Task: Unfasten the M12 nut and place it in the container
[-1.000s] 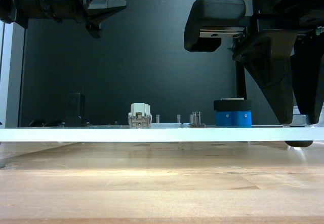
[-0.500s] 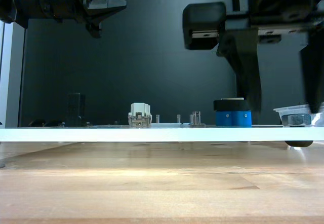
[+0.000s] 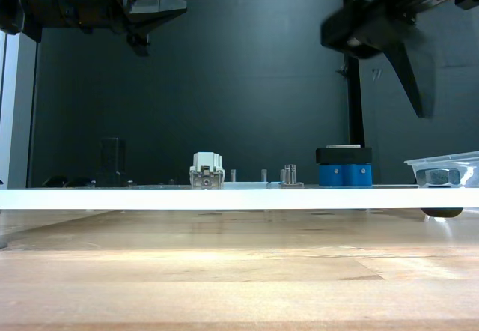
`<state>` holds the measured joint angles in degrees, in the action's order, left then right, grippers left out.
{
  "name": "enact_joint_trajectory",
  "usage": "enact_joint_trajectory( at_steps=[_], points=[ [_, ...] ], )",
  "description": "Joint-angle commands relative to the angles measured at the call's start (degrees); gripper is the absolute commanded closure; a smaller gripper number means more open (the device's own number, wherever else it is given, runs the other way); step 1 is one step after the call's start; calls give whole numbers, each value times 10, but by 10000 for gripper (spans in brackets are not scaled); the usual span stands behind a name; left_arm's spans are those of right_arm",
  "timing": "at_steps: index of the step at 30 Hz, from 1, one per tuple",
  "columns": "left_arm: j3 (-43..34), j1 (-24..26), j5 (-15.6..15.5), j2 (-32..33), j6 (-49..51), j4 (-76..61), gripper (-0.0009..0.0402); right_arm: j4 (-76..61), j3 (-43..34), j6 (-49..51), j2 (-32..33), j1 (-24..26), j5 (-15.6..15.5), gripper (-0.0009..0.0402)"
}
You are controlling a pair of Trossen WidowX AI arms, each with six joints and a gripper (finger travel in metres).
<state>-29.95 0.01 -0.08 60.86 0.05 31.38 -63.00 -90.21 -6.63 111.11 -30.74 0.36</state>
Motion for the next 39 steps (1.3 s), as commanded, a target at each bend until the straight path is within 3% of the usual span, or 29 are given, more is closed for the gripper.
enact_joint_trajectory(
  at_steps=[1,4,8,11,26,39],
  points=[
    [0,0,0,0,0,0,393,9,6,-102,1,-4,-2,231],
    [0,0,0,0,0,0,393,37,23,-168,1,-5,-2,301],
    [0,0,0,0,0,0,393,91,54,-203,1,-5,-26,401],
    [0,0,0,0,0,0,393,131,78,-239,1,-5,-30,381],
    [0,0,0,0,0,0,393,169,110,-264,0,-4,-28,394],
    [0,0,0,0,0,0,393,159,110,-264,-5,-2,2,394]
  ],
)
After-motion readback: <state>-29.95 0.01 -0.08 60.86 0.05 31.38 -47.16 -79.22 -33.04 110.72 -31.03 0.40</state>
